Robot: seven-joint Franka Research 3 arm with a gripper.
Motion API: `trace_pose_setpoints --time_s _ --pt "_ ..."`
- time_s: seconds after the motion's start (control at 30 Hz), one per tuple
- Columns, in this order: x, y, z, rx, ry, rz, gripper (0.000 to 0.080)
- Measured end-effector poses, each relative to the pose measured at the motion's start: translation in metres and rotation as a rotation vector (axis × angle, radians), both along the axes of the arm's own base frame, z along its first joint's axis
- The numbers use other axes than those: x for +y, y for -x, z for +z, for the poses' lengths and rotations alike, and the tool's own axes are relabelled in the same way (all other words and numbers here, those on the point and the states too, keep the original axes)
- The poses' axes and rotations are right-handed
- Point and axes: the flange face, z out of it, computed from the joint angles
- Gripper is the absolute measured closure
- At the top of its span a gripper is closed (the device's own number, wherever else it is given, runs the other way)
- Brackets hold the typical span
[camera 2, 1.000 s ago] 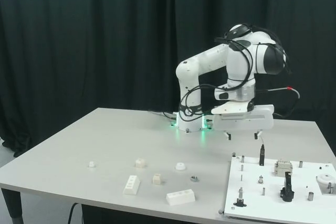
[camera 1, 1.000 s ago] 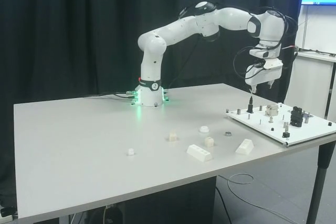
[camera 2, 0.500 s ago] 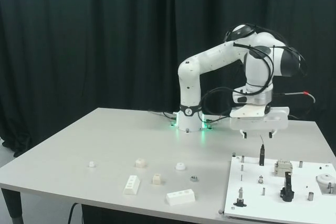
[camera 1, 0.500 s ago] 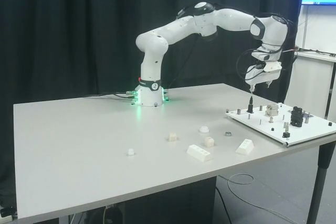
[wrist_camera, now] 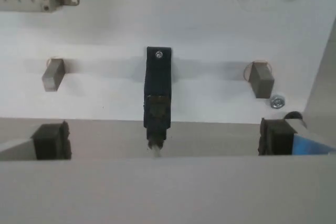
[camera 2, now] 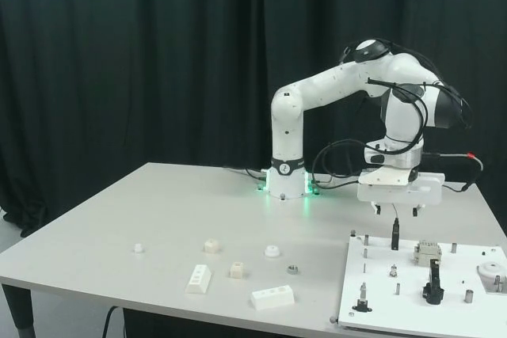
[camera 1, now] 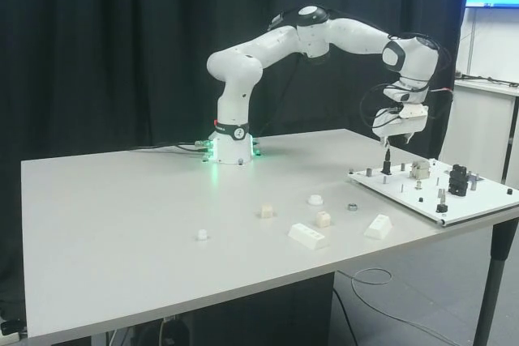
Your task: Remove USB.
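Observation:
The black USB stick (wrist_camera: 158,95) stands upright in the white board (wrist_camera: 210,19), near the board's edge closest to the robot base. My gripper (wrist_camera: 163,140) is open, one black fingertip (wrist_camera: 51,140) on each side of the stick with wide gaps. From the second room view the gripper (camera 2: 395,210) hangs just above the USB stick (camera 2: 394,236), not touching it. The first room view shows the gripper (camera 1: 395,137) over the USB stick (camera 1: 387,162) at the board's (camera 1: 478,204) far corner.
The board (camera 2: 420,310) also carries a grey connector (camera 2: 426,252), a black part (camera 2: 432,284) and several small pegs. White blocks (camera 2: 272,297) (camera 2: 198,279) and small pieces (camera 2: 212,245) lie on the grey table (camera 2: 158,211) beside it.
The arm has swung the gripper sideways, away from the table's middle, until it hangs centred over the USB stick. The USB stick and the other parts have not moved.

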Motion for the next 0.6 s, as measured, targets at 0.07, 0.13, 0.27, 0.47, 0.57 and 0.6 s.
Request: trace_pose_setpoints --time_s 0.07,0.13,0.27,0.47,0.57,0.6 --pt "0.001 0.004 -0.003 -0.006 0.004 -0.002 0.0003" --pt "0.002 0.008 -0.006 -0.011 0.007 -0.002 0.0003" --pt "0.003 0.014 -0.009 -0.018 0.012 -0.003 0.0003" --pt "0.003 0.022 -0.013 -0.026 0.019 -0.008 0.0003" --pt "0.002 0.024 -0.014 -0.026 0.022 -0.016 0.0106" --pt "0.002 0.024 -0.015 -0.026 0.022 -0.017 0.0106"
